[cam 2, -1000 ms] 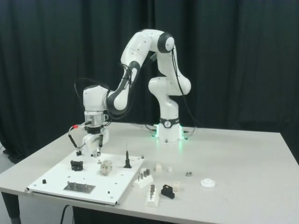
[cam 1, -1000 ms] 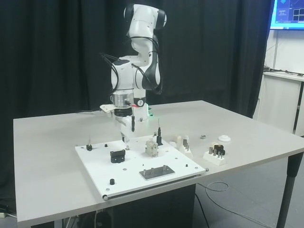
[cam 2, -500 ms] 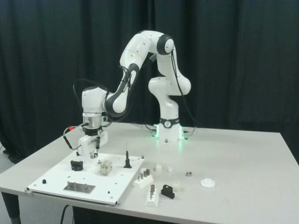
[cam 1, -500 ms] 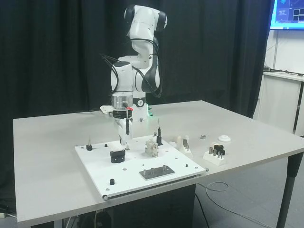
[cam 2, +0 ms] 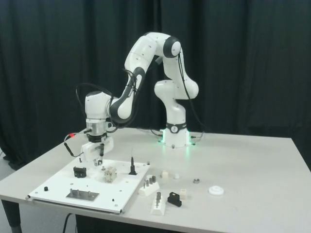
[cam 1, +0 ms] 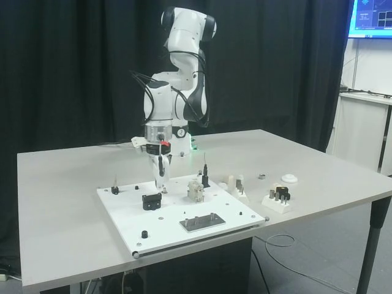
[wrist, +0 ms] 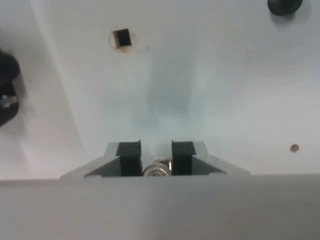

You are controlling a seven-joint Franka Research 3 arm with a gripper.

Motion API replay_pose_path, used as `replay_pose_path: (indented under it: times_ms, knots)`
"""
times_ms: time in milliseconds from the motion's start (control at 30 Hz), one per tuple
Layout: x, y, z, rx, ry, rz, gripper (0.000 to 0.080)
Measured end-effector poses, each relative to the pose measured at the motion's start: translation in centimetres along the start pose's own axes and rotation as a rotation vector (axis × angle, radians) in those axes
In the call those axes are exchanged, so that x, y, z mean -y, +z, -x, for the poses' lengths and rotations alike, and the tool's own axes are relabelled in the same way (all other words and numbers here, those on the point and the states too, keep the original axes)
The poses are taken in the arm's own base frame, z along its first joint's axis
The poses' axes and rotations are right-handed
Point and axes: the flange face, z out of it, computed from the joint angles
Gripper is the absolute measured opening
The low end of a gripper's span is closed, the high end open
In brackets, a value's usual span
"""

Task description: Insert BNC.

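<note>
My gripper point(wrist: 156, 159) is shut on a small metal BNC connector point(wrist: 157, 170), which shows between the two black pads point(wrist: 129, 156). It hangs low over the back part of the white board point(wrist: 210, 90), near a square hole point(wrist: 121, 38). In the first room view the gripper point(cam 1: 160, 181) points straight down just behind a black block point(cam 1: 150, 201). From the second room view the gripper point(cam 2: 97, 162) stands beside that black block point(cam 2: 79, 171). A cable with a small tag hangs off the wrist.
The white board point(cam 1: 122, 208) carries a small block fixture point(cam 1: 195, 189), a black post point(cam 1: 205, 177), a grey metal plate point(cam 1: 202, 223) and a black knob point(cam 1: 144, 234). White part holders point(cam 1: 277, 201) and a white disc point(cam 1: 289, 178) lie on the grey table beside it.
The wrist has turned about its vertical axis, swinging the tagged cable round. The gripper has stayed low over the same part of the board, still shut on the connector.
</note>
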Motion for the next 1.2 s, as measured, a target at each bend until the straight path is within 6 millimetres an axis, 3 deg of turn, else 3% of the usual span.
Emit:
replay_pose_path:
  times_ms: [1200]
  knots:
    - [-0.8, 0.1, 1.2, -0.061, -0.065, 0.025, 0.0126]
